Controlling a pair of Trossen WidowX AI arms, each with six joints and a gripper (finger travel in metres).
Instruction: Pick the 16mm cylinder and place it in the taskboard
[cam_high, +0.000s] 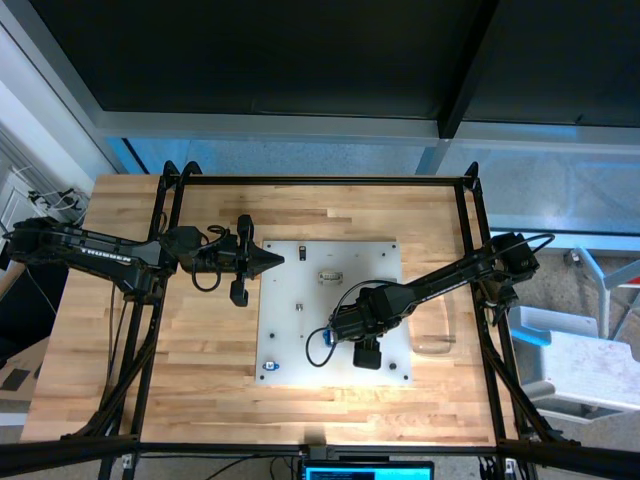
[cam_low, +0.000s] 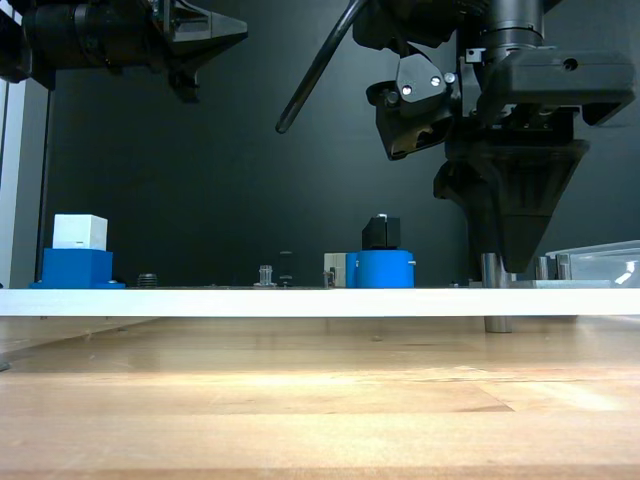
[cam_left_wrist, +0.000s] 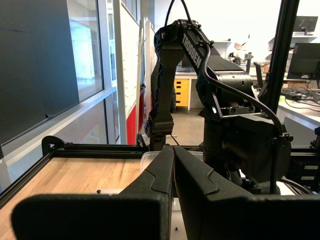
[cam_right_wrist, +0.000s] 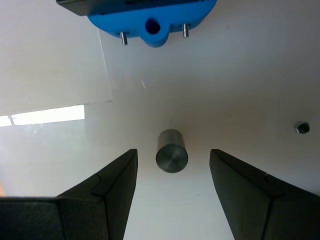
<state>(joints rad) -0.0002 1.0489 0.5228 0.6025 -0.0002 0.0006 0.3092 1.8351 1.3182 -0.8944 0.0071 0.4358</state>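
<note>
Light wooden boards make up the worktop (cam_high: 180, 380), which is ringed by a black frame (cam_high: 320, 181) and carries the white square taskboard (cam_high: 300, 285) at its middle. The left claw (cam_high: 268, 260) hangs in the air over the board's left edge, well above the surface, pointing inward toward the other arm. Its fingers (cam_left_wrist: 165, 175) are pressed together with nothing between them. The right claw (cam_high: 367, 354) points straight down over the near right part of the taskboard (cam_right_wrist: 240, 75), and its two dark fingers (cam_right_wrist: 117, 185) are spread apart. Between them the 16mm cylinder (cam_right_wrist: 171, 151) stands upright on the white board, with a clear gap to each finger, so neither one touches it. In the low view the 16mm cylinder (cam_low: 490, 271) shows as a short grey post just under the tip of the right claw (cam_low: 508, 250). Whether its foot sits in a hole cannot be told. A blue fitting (cam_right_wrist: 150, 15) lies on the board just beyond the cylinder, and a small screw (cam_right_wrist: 302, 127) sits off to one side. A clear tray (cam_high: 441, 338) rests on the worktop just beside the board's right edge.
</note>
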